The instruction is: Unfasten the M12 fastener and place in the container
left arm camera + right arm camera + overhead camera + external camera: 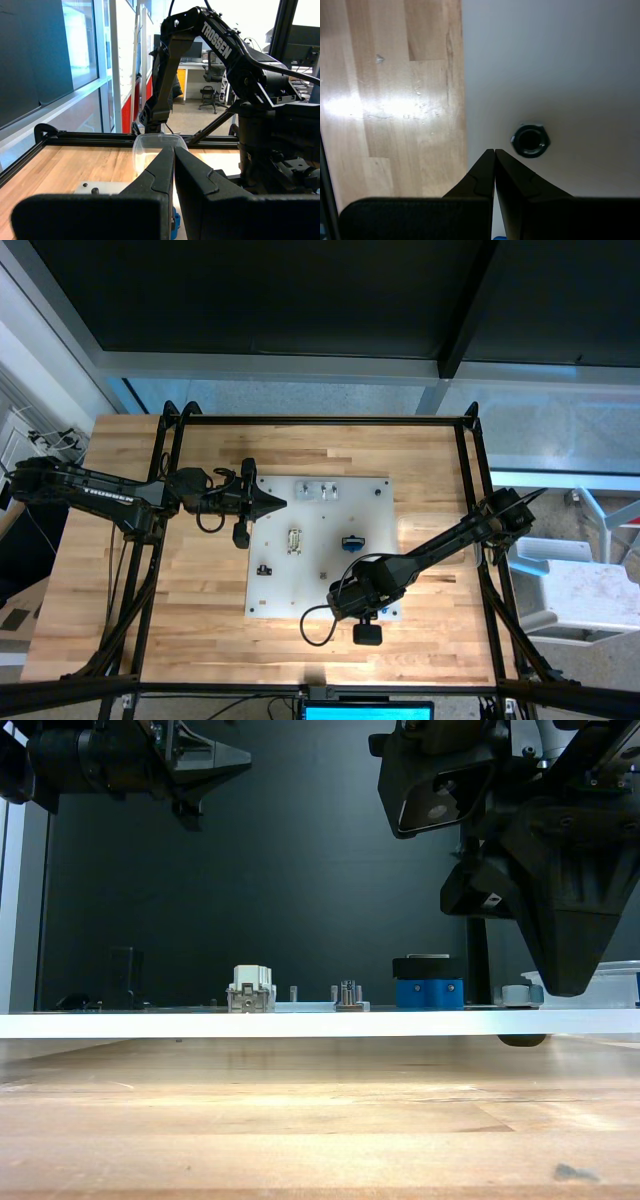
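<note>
M12 nut [531, 140]: silver hex, lying flat on the white board [560, 60]. The bore axis is vertical and the open end faces up at the right wrist camera. It has no real long axis, it's just a low flat ring. The bore looks dark and no ribs are visible, so I can't tell whether it's on its stud. It sits close to the board's near right edge, next to the light wood table [395, 100].

The nut is not in the container [620, 982]. That's the clear, thin-walled plastic tray with rounded corners at the board's right side.

Right gripper [494, 151]: black tapered fingers pressed together with nothing between them. It points straight down, with the tips low over the board. The nut is just beside the tips, outside them, with a small gap and no contact.

Left gripper [283, 503]: also closed and empty. It's held level, high over the board's far left edge, pointing across the board.
</note>
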